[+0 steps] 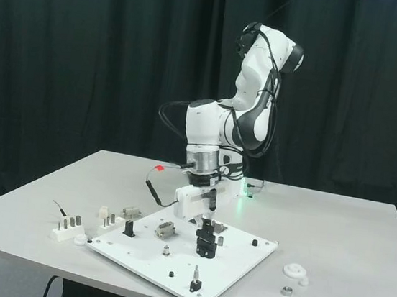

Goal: Insert D-SUB.

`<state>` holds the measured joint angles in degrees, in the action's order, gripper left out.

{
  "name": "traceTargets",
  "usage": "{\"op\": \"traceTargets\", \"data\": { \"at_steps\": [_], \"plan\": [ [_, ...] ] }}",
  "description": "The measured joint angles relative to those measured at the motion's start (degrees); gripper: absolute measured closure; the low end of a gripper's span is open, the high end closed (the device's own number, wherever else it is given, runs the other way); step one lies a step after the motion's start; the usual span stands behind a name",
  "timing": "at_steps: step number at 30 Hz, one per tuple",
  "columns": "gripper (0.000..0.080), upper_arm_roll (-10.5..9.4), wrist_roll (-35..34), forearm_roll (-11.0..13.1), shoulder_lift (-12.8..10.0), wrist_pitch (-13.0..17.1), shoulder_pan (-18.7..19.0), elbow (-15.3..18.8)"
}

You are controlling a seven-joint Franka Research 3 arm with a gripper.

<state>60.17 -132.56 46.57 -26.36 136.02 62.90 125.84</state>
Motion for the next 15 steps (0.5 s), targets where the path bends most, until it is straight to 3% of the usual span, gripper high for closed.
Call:
{"op": "traceTargets", "data": {
  "at_steps": [15],
  "plan": [
    [0.0656,0.10,0.0,0.1,0.0,-0.6,0.5,-0.1]
  ]
}}
